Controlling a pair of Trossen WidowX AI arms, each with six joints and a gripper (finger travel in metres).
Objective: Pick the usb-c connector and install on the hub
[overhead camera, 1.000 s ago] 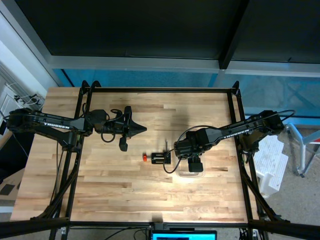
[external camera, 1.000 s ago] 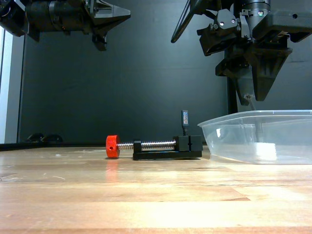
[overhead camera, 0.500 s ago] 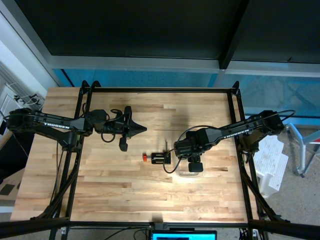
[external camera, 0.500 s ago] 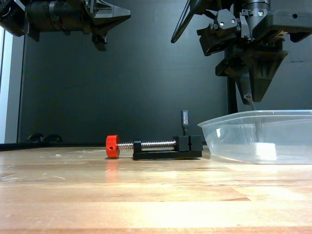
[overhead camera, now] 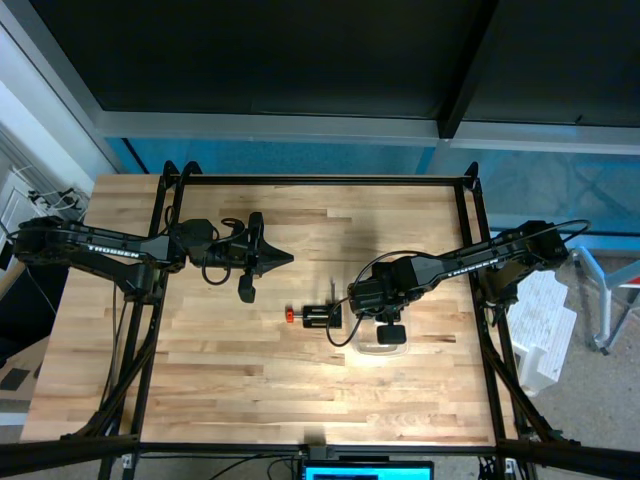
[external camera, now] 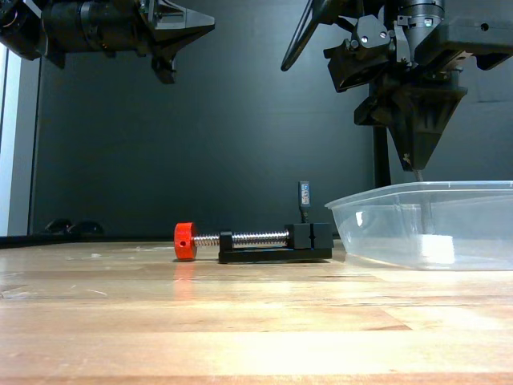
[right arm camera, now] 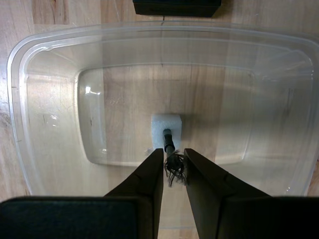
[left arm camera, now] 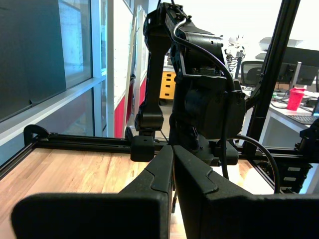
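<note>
The right gripper [right arm camera: 173, 152] pinches the wire end of the light, delicate usb-c connector [right arm camera: 169, 142] standing in foam [right arm camera: 166, 122] inside the tray [right arm camera: 20, 99], its stiff body likely the safer hold; the left gripper [overhead camera: 285, 257] hovers left, fingers [left arm camera: 154, 179] closed.

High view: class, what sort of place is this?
Probably a robotics lab: a framed wooden table, left gripper hanging over its left half, right gripper above a clear tub holding the usb-c connector, office desks beyond.

clear glossy plastic tub [right arm camera: 159, 31], smooth wood table [overhead camera: 250, 380], matt black left claw [left arm camera: 172, 148], matt black right claw [right arm camera: 173, 152]
</note>
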